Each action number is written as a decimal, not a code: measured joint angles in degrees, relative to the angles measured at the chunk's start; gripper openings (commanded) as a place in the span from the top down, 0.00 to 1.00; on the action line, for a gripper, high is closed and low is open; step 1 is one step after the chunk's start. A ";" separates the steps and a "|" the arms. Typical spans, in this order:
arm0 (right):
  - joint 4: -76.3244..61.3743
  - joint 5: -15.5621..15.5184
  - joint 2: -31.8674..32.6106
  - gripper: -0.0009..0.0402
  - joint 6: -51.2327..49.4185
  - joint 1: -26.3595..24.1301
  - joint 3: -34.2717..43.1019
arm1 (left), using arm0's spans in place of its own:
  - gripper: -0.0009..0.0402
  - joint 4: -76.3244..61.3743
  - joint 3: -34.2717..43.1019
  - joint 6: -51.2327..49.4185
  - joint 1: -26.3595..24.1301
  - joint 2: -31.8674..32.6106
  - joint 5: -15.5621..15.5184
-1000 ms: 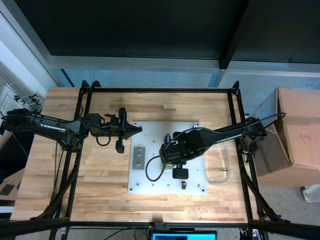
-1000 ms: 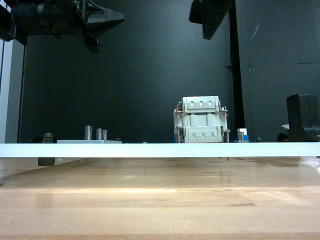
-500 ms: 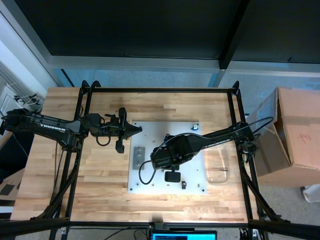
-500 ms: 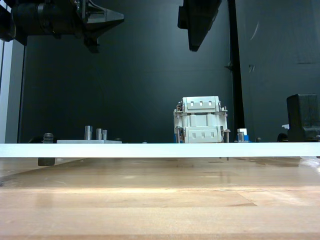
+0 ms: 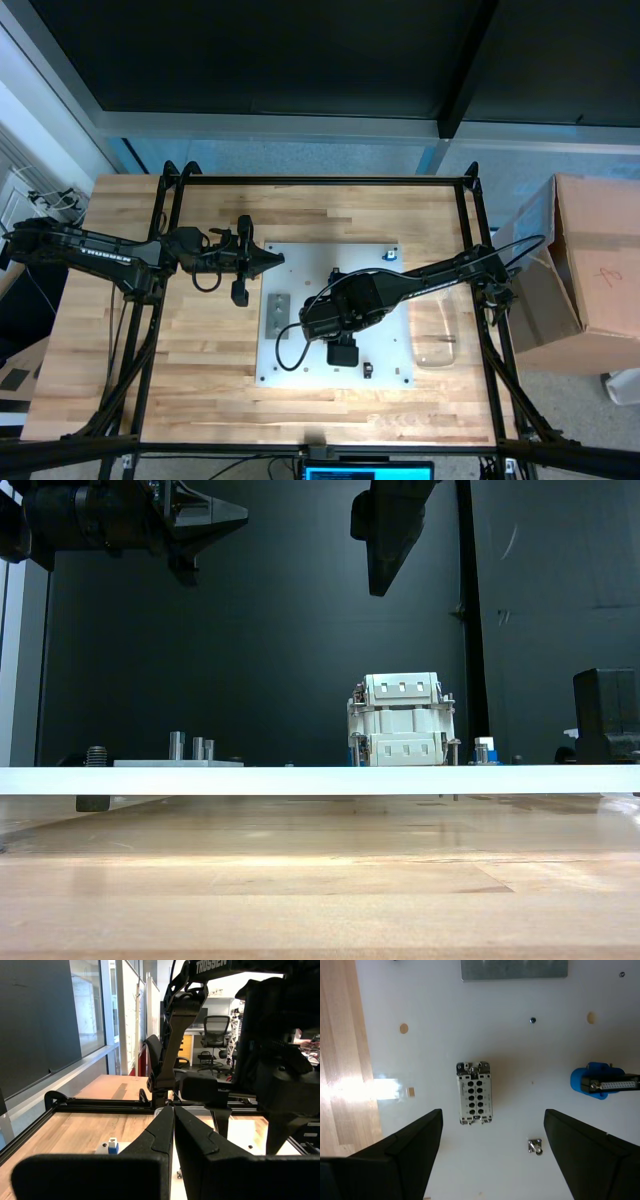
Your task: Remove the HAN10E connector from the taskboard and place in the container
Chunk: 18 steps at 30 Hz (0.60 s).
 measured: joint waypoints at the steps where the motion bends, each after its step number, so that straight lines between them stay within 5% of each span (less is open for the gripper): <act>1: 0.37 0.00 0.02 0.24 0.00 0.00 -0.31 | 0.98 0.00 -0.02 -0.02 0.00 0.00 0.00; 18: 8.59 0.00 0.02 0.19 -0.09 0.11 -11.78 | 0.98 -0.02 -0.02 0.00 0.00 0.02 -0.02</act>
